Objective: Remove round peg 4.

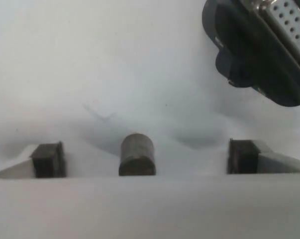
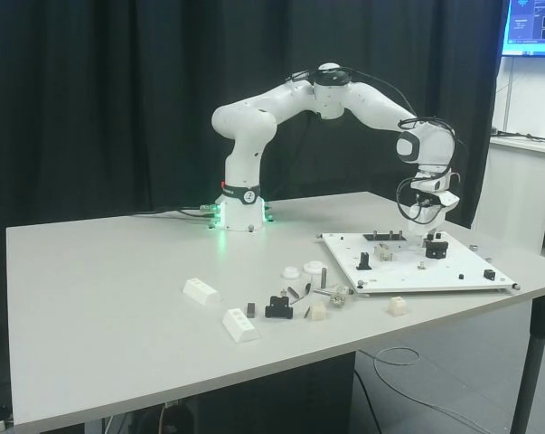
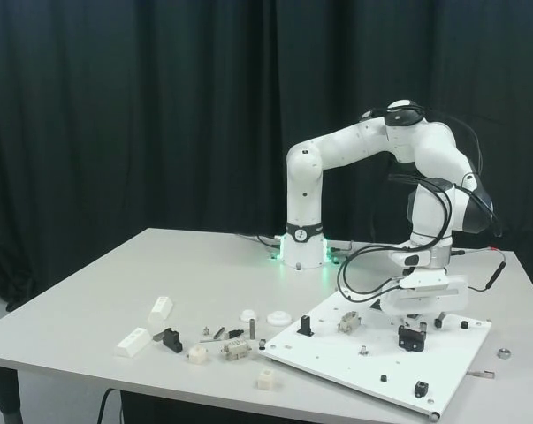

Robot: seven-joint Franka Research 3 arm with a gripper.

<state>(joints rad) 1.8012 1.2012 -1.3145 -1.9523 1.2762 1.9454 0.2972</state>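
Black curtains all round, a grey surface [image 2: 109, 271] in the middle of the room, and the white arm [image 3: 354, 141] reaching out over the white board [image 2: 453, 276] at the far corner. Loose parts lie scattered on the surface beside the board: small white blocks [image 2: 220, 307], a black piece [image 2: 277, 308], a few short pins.

Down to the wrist view, and here is the action: the gripper [image 1: 145, 162] sits low over the board, its two dark fingertips [image 1: 49, 160] spread wide, one on each side, nothing held between them. Standing upright in the gap, roughly midway and touching neither tip, is the round peg [image 1: 137, 154], a short dark cylinder seated in the board. Off to one side a black connector [image 1: 259, 50] with rows of pin holes stays clear of the fingertips.

My read on the peg: rigid, light, smooth-sided, probably metal or hard plastic, so it could slip under a glancing pinch. Best hold looks like the exposed shank, squarely across its width, as low as the board allows, then a straight lift along its axis, because any tilt could bind it in the hole
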